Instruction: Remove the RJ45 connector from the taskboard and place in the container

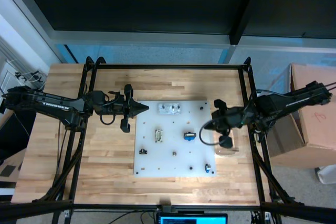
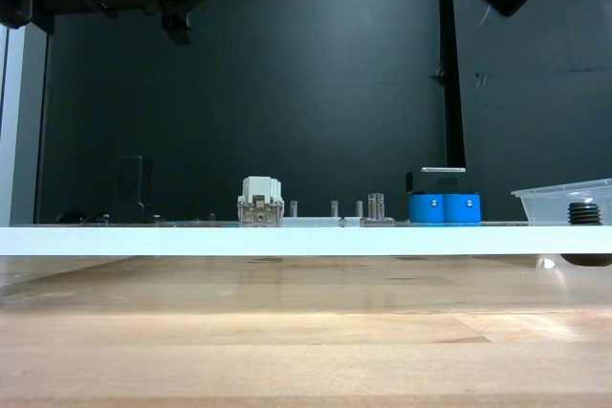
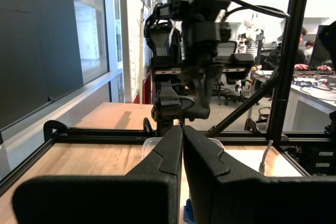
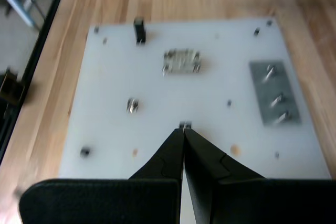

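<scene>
Wooden worktop [image 1: 79, 156] carrying a white taskboard [image 1: 157, 166] at centre. Just off the board's 3 o'clock edge, a clear container [image 2: 555, 191] standing on the wood.

High beside the board's 10 o'clock corner, the left tool [image 1: 145, 108], its two halves pressed together on nothing. High over the board's 3 o'clock edge, the right tool [image 4: 184, 129], tilted down toward the board, likewise closed and empty.

RJ45 connector [image 1: 190, 136] seated in the board, judged to be the dark plug on the blue housing [image 2: 445, 207]; apart from both tools.

From above:
- at about 8 o'clock from the right tool and well below it
- at 4 o'clock from the left tool, and farther off
- long side apparently running 9 to 3
- container between 3 and 4 o'clock from the connector, on the right arm's side

Right arm therefore the nearer one. Probably needed first: parting the tool, then a descent onto the plug.
</scene>
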You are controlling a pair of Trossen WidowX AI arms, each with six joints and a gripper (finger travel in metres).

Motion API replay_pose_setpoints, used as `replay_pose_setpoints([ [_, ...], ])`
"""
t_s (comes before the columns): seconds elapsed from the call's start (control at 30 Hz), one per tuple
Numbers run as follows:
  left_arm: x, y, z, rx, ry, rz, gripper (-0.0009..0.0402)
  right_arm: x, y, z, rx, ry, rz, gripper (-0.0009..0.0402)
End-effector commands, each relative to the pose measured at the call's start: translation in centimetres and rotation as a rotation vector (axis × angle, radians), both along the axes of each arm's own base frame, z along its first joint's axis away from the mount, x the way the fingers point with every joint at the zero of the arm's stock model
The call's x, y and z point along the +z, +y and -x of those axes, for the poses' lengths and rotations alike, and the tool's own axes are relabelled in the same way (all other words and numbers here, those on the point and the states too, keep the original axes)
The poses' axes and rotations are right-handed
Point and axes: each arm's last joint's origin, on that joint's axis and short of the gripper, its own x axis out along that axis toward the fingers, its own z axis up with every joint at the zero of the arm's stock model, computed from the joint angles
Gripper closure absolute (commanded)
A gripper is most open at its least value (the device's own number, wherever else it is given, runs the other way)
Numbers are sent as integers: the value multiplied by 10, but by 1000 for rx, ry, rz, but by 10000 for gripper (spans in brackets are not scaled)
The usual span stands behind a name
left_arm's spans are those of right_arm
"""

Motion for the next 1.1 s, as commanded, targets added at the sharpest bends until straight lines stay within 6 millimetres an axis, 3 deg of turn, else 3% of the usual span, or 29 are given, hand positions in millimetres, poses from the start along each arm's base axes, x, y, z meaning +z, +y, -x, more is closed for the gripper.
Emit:
replay_pose_setpoints([
  [0.03, 0, 0, 0, 0, -1, 0, 393, 3, 12, 2, 25, 84, 2, 393],
  [0.37, 0, 0, 0, 0, 0, 0, 393, 6, 46, 3, 57, 256, -16, 393],
  [0.77, 0, 0, 0, 0, -1, 0, 393, -9, 84, -3, 25, 459, 28, 390],
  [0.93, 0, 0, 0, 0, -1, 0, 393, -17, 93, -7, -19, 510, 34, 356],
  [1.1, 0, 0, 0, 0, -1, 0, 393, -27, 101, -12, -53, 542, 44, 292],
])
